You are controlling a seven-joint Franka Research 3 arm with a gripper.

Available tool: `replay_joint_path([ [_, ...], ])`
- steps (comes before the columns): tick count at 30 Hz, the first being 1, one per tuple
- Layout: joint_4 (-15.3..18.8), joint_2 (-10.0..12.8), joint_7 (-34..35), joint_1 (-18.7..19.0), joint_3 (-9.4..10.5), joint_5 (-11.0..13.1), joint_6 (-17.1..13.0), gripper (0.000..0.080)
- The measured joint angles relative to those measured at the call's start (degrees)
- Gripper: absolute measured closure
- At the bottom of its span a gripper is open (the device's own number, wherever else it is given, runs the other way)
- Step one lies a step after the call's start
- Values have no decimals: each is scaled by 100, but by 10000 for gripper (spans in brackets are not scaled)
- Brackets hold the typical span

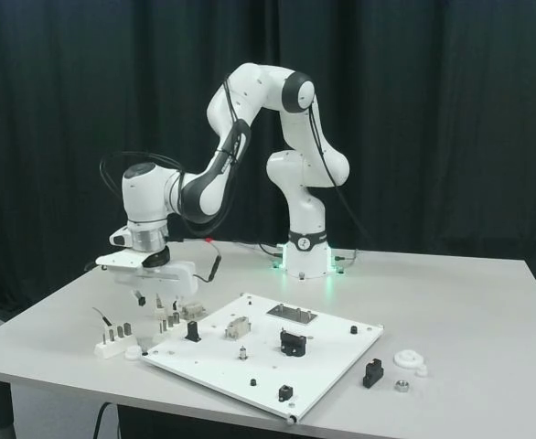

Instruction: Pick round peg 4.

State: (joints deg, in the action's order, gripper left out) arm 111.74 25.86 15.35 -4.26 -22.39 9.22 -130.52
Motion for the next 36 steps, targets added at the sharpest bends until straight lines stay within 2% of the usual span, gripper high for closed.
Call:
replay_joint_path([
  [5,147,1,-216,0,-32,261,-56,3],
  [11,331,2,-418,28,-32,444,-172,3],
  [36,1170,0,-540,129,-29,467,-1176,3],
])
